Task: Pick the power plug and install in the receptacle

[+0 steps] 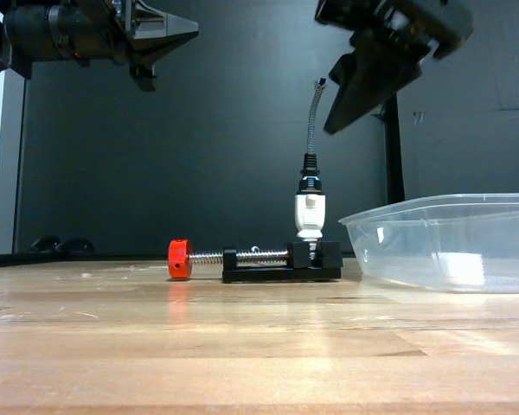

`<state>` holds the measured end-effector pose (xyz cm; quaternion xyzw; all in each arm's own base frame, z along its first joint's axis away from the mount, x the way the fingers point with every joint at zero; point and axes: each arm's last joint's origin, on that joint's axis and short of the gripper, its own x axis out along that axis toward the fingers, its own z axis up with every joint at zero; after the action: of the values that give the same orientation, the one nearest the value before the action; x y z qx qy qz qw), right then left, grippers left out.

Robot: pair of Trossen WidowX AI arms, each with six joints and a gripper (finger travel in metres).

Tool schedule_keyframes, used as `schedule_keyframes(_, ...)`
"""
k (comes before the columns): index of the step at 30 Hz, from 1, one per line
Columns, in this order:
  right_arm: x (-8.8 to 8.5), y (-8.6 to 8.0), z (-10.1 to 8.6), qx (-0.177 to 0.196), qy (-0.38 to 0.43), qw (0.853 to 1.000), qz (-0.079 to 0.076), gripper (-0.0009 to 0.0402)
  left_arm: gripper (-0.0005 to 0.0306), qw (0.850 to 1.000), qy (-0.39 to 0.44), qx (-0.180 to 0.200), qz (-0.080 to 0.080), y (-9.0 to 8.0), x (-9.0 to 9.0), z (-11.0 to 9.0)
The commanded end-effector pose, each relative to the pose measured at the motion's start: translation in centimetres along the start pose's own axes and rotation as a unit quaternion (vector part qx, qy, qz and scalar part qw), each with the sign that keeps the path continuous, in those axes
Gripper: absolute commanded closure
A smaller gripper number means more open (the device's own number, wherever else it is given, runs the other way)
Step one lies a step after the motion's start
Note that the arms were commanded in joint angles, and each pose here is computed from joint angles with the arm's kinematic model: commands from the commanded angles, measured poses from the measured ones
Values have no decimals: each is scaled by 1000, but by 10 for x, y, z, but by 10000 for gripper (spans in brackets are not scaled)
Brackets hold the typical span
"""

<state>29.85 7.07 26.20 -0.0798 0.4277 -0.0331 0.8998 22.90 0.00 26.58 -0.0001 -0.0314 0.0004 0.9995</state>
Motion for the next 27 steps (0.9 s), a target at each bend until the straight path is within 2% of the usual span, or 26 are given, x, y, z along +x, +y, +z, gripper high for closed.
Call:
schedule_keyframes(1, -15, -11, -4, 18, -19, 1000, 12, 299, 300, 1000, 0, 0, 0, 0, 0, 0)
schedule_keyframes(5, -33, -27, -11, 39, -48, 998, 4, 357, 300, 1000, 0, 0, 0, 0, 0, 0)
schedule_keyframes(8, -46, -38, -14, 46, -75, 996, 6, 397, 300, 1000, 0, 0, 0, 0, 0, 0)
schedule_keyframes(10, -53, -45, -15, 54, -97, 994, 9, 387, 300, 1000, 0, 0, 0, 0, 0, 0)
schedule_keyframes(13, -59, -56, -17, 62, -135, 988, 30, 395, 300, 1000, 0, 0, 0, 0, 0, 0)
schedule_keyframes(14, -60, -59, -18, 67, -150, 986, 32, 392, 300, 1000, 0, 0, 0, 0, 0, 0)
schedule_keyframes(23, -64, -75, -35, 79, -268, 960, 4, 393, 300, 1000, 0, 0, 0, 0, 0, 0)
schedule_keyframes(27, -66, -76, -42, 80, -311, 947, 9, 393, 300, 1000, 0, 0, 0, 0, 0, 0)
